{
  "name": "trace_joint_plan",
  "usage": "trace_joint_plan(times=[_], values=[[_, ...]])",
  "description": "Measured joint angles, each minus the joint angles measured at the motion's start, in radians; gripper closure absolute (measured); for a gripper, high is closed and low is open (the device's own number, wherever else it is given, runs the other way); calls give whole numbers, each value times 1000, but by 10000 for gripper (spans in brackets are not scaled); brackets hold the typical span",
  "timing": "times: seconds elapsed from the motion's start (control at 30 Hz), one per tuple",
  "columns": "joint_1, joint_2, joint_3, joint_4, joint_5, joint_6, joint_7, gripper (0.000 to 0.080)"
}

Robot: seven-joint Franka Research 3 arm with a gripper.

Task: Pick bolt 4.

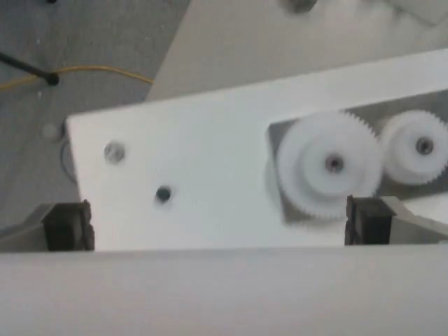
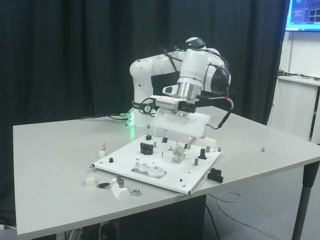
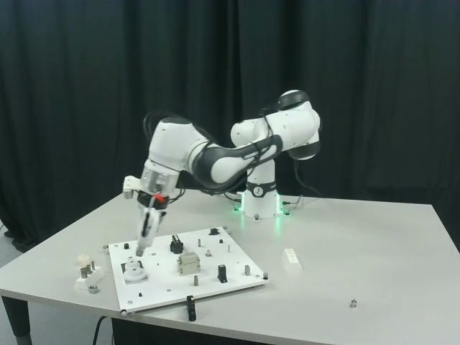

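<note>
Spread and empty, the claw [image 1: 217, 224] is hovering above the white assembly board [image 1: 210, 147], with nothing sitting between its fingers [image 1: 66, 225]. I am looking down past them at the larger white gear [image 1: 329, 164] and the smaller gear [image 1: 418, 148] meshing beside it, and nearer the board's corner at a small black stud [image 1: 163, 194] and a grey screw head [image 1: 114, 152]. I cannot tell which fastener is bolt 4. Nothing is being gripped yet, so I am judging the approach, descent, closing and lift as all remaining. Beyond the board, the grey counter [image 2: 50, 150] is carrying loose parts.
</note>
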Motion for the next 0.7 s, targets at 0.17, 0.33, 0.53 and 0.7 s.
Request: trace_joint_plan(times=[0.17,0.33,0.53,0.7], values=[[-62,2,25,27,13,-1,43,3],[-119,11,47,55,25,-4,79,3],[-195,26,73,108,29,-3,98,3],[-269,34,103,167,28,7,98,3]])
